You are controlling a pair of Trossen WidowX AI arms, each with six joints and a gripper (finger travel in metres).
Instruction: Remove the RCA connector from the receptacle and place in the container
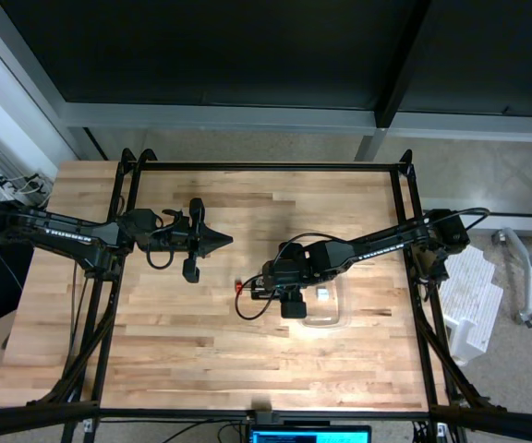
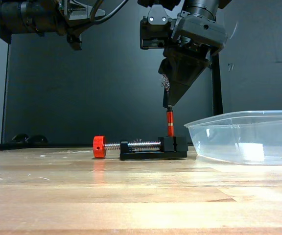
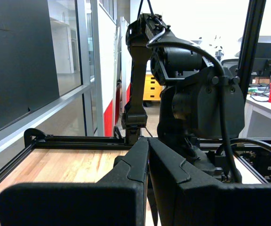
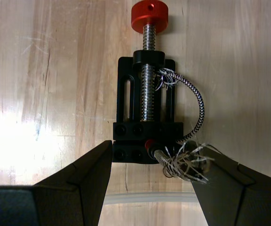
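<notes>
— As we go across from the left, what comes first?
— My left gripper (image 1: 225,241), hanging over the table (image 1: 174,360) well apart from the work, its two fingers (image 3: 128,174) pressed together.
— And next?
— The receptacle (image 2: 153,147) lies flat on the wood. In the low view its red cap (image 2: 99,146) is at the left end, and a silvery screw (image 2: 141,145) runs from it into the black block.
— Where is the RCA connector?
— The RCA connector (image 2: 170,123) stands upright in the block's right end, red with a yellowish band low on it. A braided cable (image 4: 199,106) with frayed strands curls beside the screw.
— And the other arm?
— My right gripper (image 4: 152,149) hangs straight above the plug, pointing down. Its fingers (image 4: 86,179) are spread, one on each side of the plug's top. In the low view they blend into one dark wedge, so I cannot tell whether either pad touches the plug.
— What lies to the right?
— The container (image 2: 214,142) sits just beside the receptacle on the table. A small white square piece (image 1: 322,294) lies inside it.
</notes>
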